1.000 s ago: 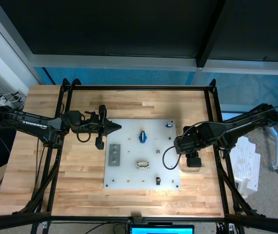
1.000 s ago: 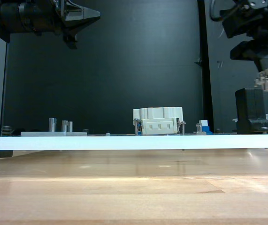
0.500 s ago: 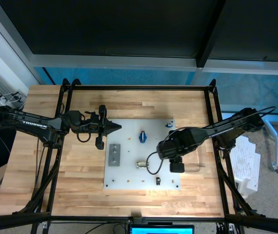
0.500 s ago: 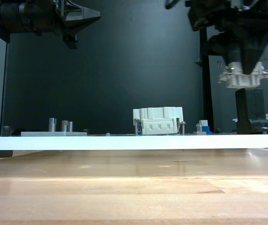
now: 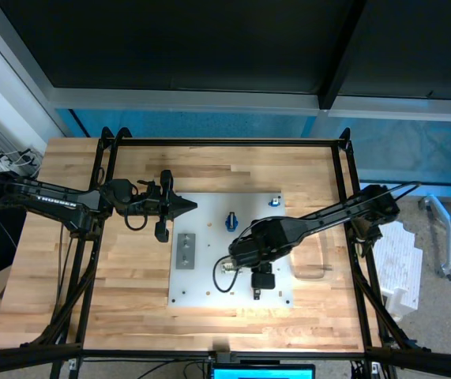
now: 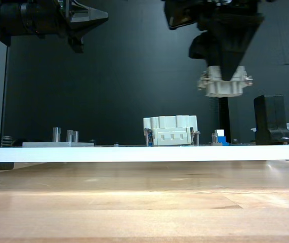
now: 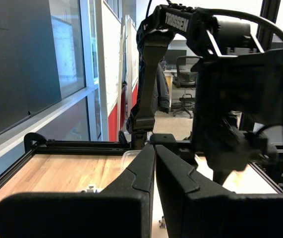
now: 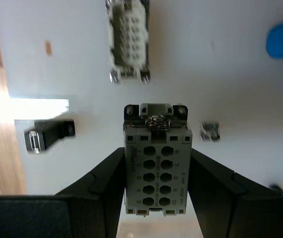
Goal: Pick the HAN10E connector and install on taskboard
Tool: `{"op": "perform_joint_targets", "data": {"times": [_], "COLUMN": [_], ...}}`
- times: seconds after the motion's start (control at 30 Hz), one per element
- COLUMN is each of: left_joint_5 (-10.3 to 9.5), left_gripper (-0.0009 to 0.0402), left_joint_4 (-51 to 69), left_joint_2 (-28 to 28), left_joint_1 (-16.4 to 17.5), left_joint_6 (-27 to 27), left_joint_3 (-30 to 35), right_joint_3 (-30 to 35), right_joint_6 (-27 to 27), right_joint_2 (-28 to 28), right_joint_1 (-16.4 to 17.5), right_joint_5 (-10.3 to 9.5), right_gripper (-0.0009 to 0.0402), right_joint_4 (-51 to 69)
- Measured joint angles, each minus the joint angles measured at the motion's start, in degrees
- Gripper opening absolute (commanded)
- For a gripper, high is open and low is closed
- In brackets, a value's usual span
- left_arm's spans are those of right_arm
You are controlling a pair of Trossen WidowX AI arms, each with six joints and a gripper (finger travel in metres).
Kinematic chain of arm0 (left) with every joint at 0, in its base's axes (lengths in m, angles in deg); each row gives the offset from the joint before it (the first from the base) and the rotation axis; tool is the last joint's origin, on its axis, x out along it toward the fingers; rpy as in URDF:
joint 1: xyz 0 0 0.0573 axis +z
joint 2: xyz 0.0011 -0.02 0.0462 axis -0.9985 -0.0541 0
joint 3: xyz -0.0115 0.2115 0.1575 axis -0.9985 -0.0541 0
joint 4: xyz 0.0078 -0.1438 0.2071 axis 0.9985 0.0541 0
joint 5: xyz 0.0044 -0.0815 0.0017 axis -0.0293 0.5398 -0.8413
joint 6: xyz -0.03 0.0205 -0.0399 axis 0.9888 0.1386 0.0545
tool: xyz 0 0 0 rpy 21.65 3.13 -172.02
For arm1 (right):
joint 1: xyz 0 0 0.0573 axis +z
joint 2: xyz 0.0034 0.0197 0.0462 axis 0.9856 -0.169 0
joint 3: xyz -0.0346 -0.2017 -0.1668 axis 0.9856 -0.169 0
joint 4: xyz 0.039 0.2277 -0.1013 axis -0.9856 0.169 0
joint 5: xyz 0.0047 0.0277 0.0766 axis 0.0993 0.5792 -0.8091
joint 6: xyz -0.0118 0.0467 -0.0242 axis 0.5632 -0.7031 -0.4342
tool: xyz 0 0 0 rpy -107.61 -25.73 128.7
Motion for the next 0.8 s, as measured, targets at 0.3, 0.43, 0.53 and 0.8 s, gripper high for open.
{"op": "perform_joint_targets", "data": {"times": [0.3, 0.43, 0.53, 0.8], "left_joint_5": [0.00, 0.00, 0.00, 0.00], "left_gripper": [0.0001, 0.0001, 0.0001, 0.0001], "left_joint_4": [0.00, 0.00, -0.02, 0.00], "left_joint_2": [0.00, 0.00, 0.00, 0.00], "left_joint_1": [0.00, 0.00, 0.00, 0.00], "left_joint_6": [0.00, 0.00, 0.00, 0.00], "left_joint_3": [0.00, 0.00, -0.02, -0.02], "right_joint_3": [8.68, 12.11, 14.91, 19.41], "right_joint_6": [0.46, 0.98, 1.60, 2.51], "right_joint_2": [-7.58, -10.25, -12.24, -15.72], "right_joint_1": [-0.02, -0.13, -0.33, -1.01], "right_joint_5": [0.00, 0.00, 0.00, -0.20], "right_gripper": [0.0039, 0.0039, 0.0039, 0.0039], "right_joint_4": [0.13, 1.29, 2.58, 2.95]}}
